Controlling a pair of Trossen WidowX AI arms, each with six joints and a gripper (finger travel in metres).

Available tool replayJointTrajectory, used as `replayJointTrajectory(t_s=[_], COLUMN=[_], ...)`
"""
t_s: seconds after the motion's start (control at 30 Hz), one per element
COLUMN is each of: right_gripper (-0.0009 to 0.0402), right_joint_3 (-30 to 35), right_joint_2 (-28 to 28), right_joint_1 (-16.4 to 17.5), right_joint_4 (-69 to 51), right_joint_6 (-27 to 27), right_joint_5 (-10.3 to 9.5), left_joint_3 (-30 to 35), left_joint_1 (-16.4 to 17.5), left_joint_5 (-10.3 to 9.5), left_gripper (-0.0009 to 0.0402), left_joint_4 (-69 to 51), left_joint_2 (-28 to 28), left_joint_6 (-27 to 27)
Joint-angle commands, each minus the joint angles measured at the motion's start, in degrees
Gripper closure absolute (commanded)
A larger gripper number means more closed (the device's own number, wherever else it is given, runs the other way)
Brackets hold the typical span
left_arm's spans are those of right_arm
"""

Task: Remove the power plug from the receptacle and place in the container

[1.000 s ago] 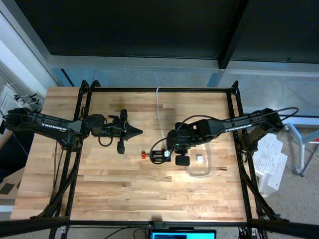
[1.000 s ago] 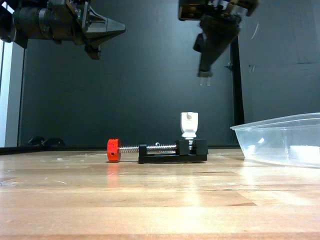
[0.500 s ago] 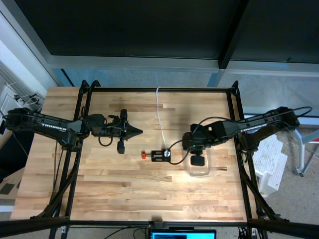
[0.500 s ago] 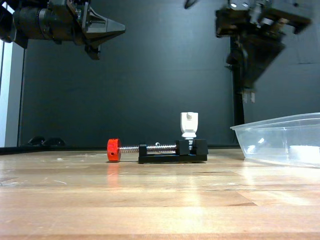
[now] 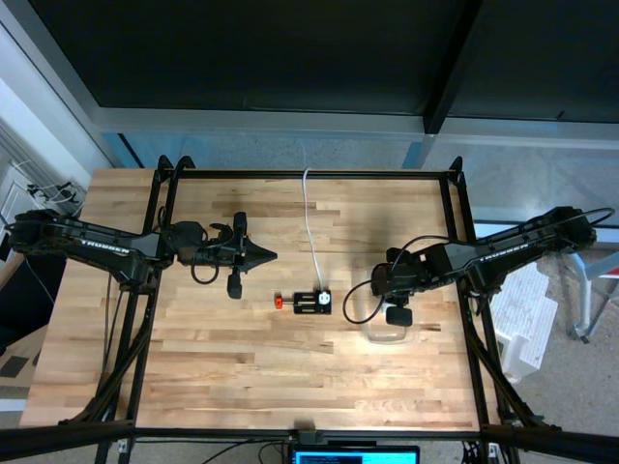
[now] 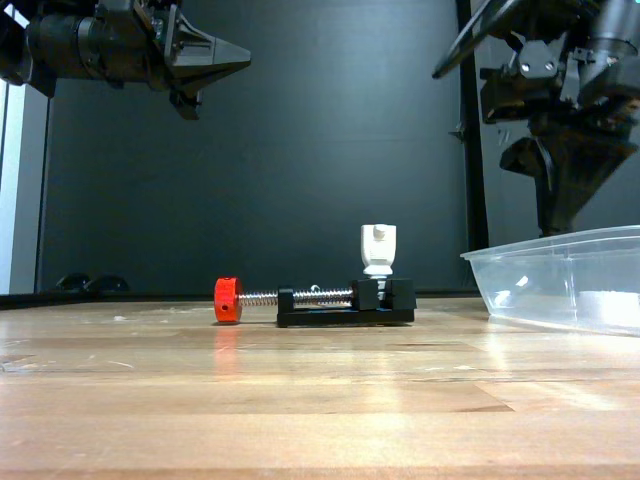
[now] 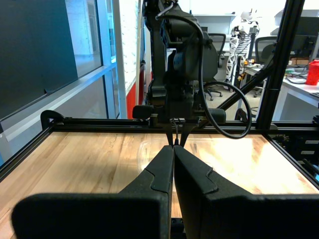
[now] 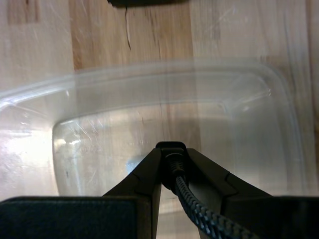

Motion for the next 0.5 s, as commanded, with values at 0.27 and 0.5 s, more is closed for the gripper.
replayJointTrajectory(t_s=[0.27, 0.5], right_gripper=[0.0314, 0.0259], right_joint_3=[-1.1, -1.1], right_joint_2=[0.0, -0.6], right_joint_1=[0.5, 0.6], right_joint_4=[3.7, 3.8], right_joint_6=[0.1, 0.1], right_joint_5=[0.09, 0.24], left_joint_3=[0.0, 0.0], left_joint_1=[0.0, 0.0], left_joint_5=[0.02, 0.02], left_gripper=[0.0393, 0.0393], left_joint_4=[0.0, 0.0], left_joint_2=[0.0, 0.0], left_joint_6=[0.0, 0.0])
